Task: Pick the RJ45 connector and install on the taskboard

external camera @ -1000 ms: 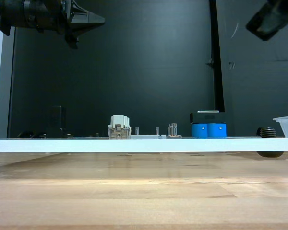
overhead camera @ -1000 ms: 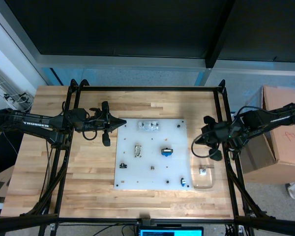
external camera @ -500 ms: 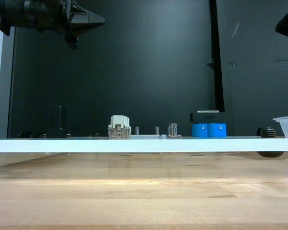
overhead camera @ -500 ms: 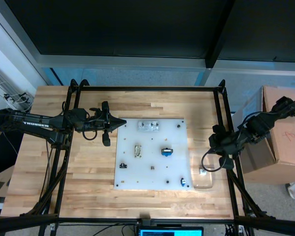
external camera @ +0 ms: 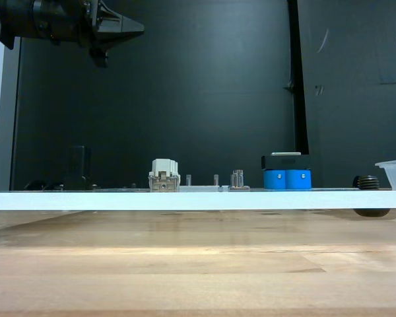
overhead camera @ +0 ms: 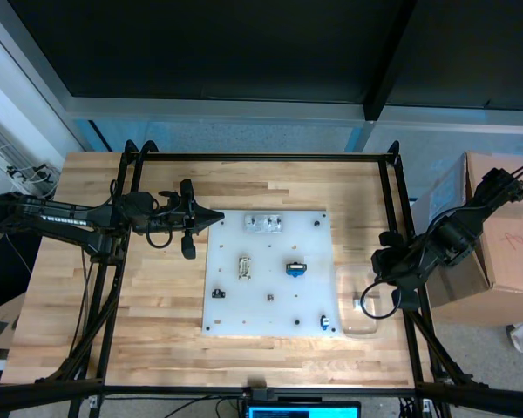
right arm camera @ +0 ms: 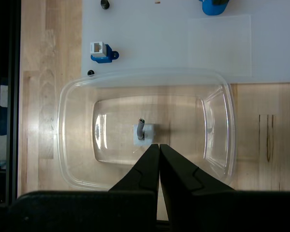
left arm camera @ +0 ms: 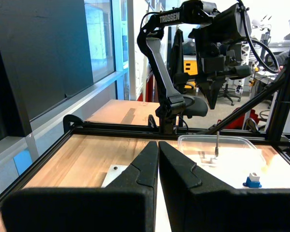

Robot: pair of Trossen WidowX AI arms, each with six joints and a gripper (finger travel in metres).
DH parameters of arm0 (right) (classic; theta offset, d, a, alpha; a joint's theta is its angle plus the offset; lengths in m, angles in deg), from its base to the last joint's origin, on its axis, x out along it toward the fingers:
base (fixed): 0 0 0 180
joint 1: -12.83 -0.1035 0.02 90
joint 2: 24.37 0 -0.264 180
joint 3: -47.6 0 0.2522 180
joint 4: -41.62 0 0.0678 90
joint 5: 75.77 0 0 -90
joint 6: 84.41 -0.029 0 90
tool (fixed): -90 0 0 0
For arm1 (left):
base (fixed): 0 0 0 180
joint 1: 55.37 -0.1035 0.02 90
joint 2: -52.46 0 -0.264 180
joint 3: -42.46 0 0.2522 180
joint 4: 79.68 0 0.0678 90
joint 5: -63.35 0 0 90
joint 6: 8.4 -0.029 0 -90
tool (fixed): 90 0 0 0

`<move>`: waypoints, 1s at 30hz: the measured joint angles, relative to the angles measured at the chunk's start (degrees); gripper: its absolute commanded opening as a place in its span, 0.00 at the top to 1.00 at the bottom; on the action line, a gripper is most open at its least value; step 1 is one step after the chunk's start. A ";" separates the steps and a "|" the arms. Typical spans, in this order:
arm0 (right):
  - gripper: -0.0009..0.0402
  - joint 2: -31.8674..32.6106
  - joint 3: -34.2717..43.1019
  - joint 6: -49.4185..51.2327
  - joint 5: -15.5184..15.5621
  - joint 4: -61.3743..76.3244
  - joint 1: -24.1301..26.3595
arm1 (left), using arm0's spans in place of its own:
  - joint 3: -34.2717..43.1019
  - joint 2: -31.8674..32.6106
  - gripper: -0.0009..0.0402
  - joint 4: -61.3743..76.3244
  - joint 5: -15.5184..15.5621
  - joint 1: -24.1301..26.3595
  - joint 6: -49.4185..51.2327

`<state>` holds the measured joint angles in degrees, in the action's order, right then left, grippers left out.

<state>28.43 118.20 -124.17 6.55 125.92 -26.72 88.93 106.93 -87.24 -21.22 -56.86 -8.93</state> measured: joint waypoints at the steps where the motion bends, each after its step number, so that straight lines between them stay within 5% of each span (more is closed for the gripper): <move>1: 0.96 0.39 0.00 -0.02 0.07 0.00 -0.02 | 0.00 0.00 0.98 0.00 -0.02 0.00 0.00; 16: 0.56 10.71 -1.97 -1.99 0.79 -0.15 -1.68 | 0.00 0.00 0.98 0.02 -0.02 0.00 0.00; 30: 0.55 16.94 -9.09 -5.84 1.92 -12.26 -4.26 | 0.00 0.00 0.98 0.02 -0.02 0.00 0.00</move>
<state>45.37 109.11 -130.01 8.47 113.66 -30.98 88.93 106.93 -87.22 -21.24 -56.86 -8.93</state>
